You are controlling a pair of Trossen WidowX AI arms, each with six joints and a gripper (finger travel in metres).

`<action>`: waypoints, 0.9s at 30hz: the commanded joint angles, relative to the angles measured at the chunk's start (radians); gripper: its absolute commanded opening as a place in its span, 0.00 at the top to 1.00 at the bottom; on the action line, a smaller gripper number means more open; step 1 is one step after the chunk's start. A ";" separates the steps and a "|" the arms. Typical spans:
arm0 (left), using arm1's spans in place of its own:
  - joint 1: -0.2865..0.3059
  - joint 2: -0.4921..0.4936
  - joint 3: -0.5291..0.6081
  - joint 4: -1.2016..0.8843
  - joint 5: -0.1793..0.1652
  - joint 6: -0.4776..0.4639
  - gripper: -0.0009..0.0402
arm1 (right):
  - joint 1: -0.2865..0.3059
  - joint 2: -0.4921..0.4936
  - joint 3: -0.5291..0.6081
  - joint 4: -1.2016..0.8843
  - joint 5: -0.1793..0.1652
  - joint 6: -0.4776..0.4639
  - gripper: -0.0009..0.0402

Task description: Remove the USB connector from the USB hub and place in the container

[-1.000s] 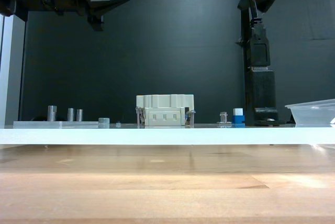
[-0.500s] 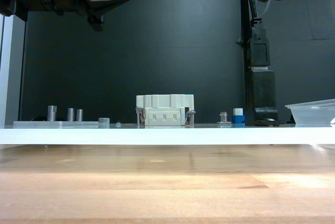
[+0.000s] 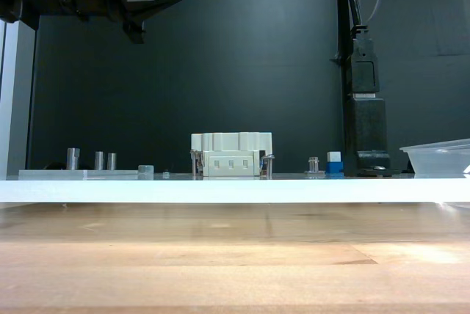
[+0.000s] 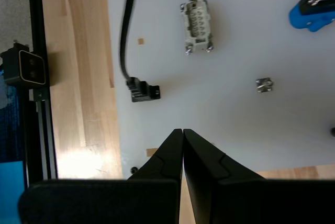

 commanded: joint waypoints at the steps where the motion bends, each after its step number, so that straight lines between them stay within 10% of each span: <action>1: 0.000 0.000 0.000 0.001 0.000 0.000 0.98 | 0.017 0.035 0.028 0.002 0.004 0.002 0.98; 27: 0.000 0.000 0.000 0.001 0.000 0.000 0.98 | 0.046 0.181 0.042 0.133 0.092 0.032 0.55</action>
